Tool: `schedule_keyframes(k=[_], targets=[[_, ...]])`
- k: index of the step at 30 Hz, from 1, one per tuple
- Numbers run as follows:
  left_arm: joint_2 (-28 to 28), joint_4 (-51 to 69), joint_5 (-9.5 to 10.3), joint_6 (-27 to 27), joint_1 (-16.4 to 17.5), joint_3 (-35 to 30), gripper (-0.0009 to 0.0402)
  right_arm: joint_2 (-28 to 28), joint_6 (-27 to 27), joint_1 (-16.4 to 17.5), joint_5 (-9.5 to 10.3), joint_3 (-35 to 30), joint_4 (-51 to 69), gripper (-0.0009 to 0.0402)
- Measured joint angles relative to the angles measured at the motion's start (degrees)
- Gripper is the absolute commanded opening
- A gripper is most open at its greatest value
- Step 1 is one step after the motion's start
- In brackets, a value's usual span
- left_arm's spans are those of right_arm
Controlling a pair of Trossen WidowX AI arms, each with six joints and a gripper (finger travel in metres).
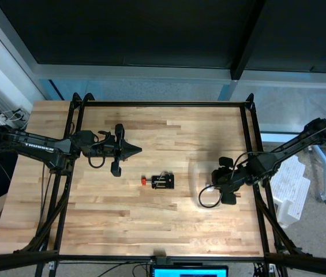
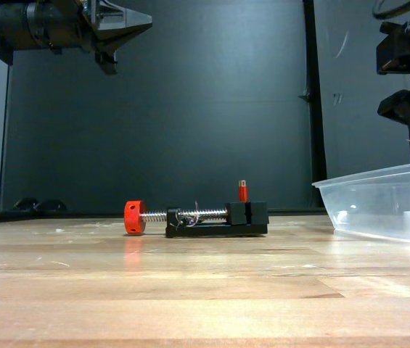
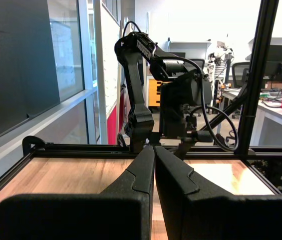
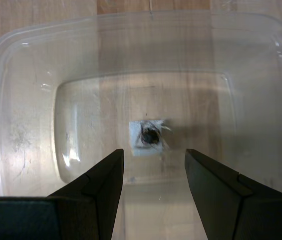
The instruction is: Pick the RCA connector and install on taskboard
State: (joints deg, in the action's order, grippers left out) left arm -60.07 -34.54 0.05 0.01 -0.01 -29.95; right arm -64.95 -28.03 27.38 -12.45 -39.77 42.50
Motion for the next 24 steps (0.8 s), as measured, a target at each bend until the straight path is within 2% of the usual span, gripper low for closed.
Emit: schedule_keyframes(k=[4, 8, 14, 24], targets=[[0.0, 0.0, -0.02, -0.02, 0.0, 0.0, 0.0, -1.9, 0.0, 0.02, -0.33, 0.02, -1.46, 0.0169], [0.0, 0.0, 0.0, -0.02, 0.0, 0.02, 0.0, -3.76, 0.07, 0.04, -1.49, 0.02, -2.64, 0.0169], [0.0, 0.0, -0.02, -0.02, 0.0, 0.0, 0.0, -5.92, 1.73, 0.0, -1.42, 0.37, -4.68, 0.0169], [0.0, 0.0, -0.02, -0.02, 0.0, 0.02, 0.0, -6.21, 1.88, 0.0, -1.01, 3.54, -9.49, 0.0169]])
